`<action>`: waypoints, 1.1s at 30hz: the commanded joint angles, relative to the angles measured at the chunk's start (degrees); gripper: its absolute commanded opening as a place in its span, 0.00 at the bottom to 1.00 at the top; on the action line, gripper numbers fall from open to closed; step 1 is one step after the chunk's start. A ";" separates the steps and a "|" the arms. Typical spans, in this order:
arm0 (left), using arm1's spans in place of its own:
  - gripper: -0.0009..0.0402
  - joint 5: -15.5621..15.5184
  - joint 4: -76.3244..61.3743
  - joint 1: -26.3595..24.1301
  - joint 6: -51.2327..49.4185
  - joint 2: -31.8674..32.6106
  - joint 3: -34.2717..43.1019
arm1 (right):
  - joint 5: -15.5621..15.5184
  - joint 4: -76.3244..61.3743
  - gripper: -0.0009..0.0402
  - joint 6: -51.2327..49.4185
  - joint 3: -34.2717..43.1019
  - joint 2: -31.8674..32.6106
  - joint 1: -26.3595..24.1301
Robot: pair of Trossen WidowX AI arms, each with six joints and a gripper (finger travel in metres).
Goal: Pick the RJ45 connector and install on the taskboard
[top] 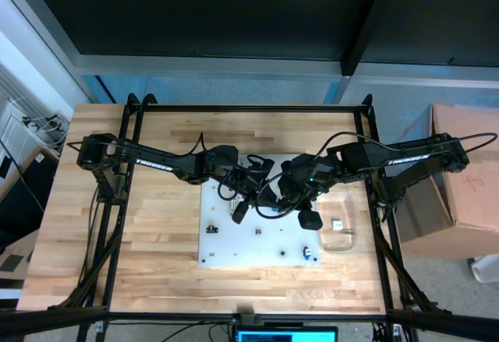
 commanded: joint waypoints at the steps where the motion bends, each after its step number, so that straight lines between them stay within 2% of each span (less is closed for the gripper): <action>1: 0.13 -0.13 0.15 0.04 0.00 0.00 0.00 | -0.17 -0.70 0.02 -0.13 -0.07 0.04 0.04; 10: 0.43 0.28 -0.02 0.07 -0.02 0.00 -0.02 | 0.81 -1.25 0.02 -0.07 -2.36 -3.96 0.07; 14: 0.49 0.20 -0.11 0.48 0.00 0.00 -0.11 | 6.29 -1.07 0.02 0.83 -5.92 -8.66 0.92; 17: 0.49 -2.16 -0.17 1.29 -0.52 0.00 -0.44 | 10.67 0.48 0.02 2.78 -10.16 -12.81 2.45; 21: 0.45 -6.88 -0.55 2.54 -1.70 -0.33 -0.68 | 18.60 4.17 0.02 6.40 -16.35 -17.59 6.27; 24: 0.40 -8.31 -0.66 3.52 -1.77 -0.63 -0.85 | 23.45 6.73 0.02 9.57 -20.57 -19.80 9.94; 29: 0.31 -10.12 -0.48 4.79 -1.97 -0.72 -0.85 | 33.35 9.97 0.02 14.67 -26.01 -21.14 17.70; 33: 0.25 -10.29 -0.42 4.94 -1.88 -0.70 -0.85 | 36.30 12.55 0.02 18.36 -29.83 -21.14 22.77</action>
